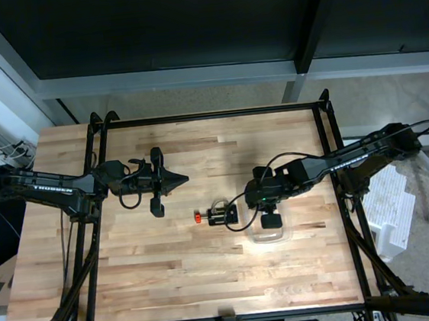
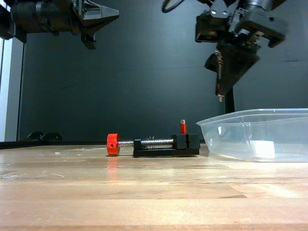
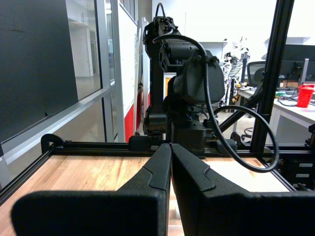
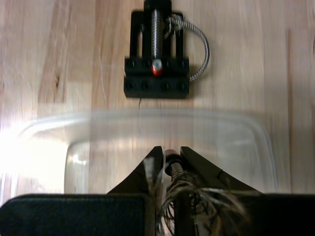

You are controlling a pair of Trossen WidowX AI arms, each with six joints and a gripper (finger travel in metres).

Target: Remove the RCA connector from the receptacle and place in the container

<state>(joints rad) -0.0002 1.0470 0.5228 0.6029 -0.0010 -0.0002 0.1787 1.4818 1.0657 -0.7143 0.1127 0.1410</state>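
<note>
Left gripper (image 1: 180, 179) is noted over the worktop's left half, nearer the far edge, its fingers drawn together to a point aimed right. Receptacle (image 1: 222, 215) is set near the worktop's middle, red knob (image 1: 198, 217) at its left end. Just right of it, the clear container (image 1: 273, 239) is overhung by the right gripper (image 1: 270, 220).

right gripper (image 2: 220, 90) with rca connector (image 4: 171, 157) over container (image 2: 250, 117): clear drop | receptacle (image 2: 166, 145) beside rim | left gripper (image 2: 114, 16) aloft
</note>
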